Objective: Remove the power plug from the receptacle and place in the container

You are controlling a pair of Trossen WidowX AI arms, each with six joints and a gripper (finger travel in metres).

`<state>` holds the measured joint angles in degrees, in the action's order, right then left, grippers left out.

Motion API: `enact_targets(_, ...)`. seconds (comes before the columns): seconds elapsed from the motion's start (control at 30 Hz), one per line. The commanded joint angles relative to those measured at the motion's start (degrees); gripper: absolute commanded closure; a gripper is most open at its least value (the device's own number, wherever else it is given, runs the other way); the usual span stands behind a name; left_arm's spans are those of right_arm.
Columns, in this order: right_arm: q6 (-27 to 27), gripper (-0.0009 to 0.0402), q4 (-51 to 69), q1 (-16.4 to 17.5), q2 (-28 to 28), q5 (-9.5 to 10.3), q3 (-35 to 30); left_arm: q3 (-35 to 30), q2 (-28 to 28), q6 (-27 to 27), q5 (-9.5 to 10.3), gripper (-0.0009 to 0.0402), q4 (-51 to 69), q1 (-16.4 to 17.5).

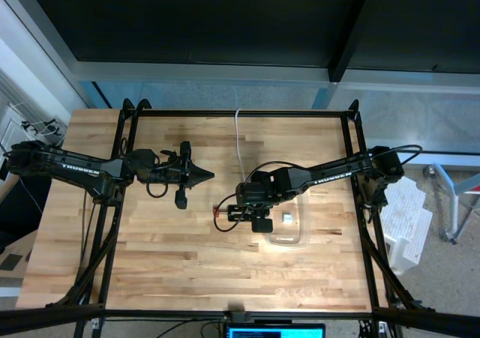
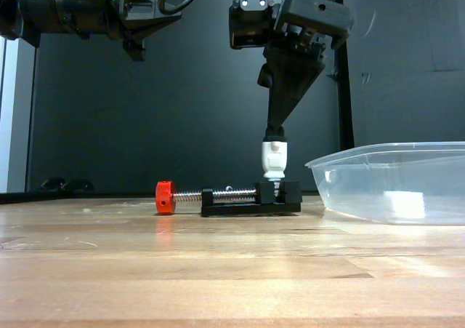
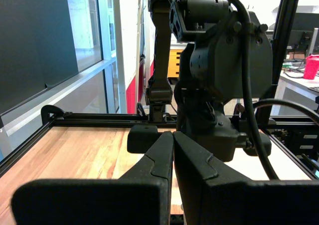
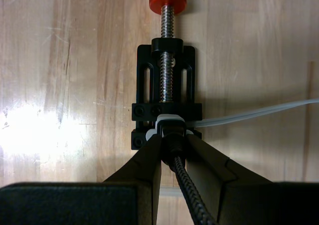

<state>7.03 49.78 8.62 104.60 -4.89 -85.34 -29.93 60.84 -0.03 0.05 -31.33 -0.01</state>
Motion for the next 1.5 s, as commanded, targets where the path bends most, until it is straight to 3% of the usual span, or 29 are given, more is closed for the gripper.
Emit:
enact_targets(0.03, 0.0, 0.0393, 0.22, 0.0, -1.11, -0.07, -0.42, -0.02, 0.02, 0.02, -0.02, 0.0393, -0.02, 0.0)
enact_targets(0.77, 0.22, 0.0393, 3.8, 0.28, -6.38, -0.07, 0.5, -0.02, -0.02, 0.02, 0.0, 0.0393, -0.2, 0.02)
enact_targets(1.3, 2.95, 0.0387, 1.7, 1.92, -17.59, -0.17, 19.63, -0.02, 0.02, 0.04, -0.02, 0.0393, 0.0, 0.0)
enact_targets(1.5, 5.55, 0.0349, 0.33, 2.12, -19.5, -2.93, 23.78, -0.02, 0.0, 0.02, -0.02, 0.0393, -0.07, 0.02)
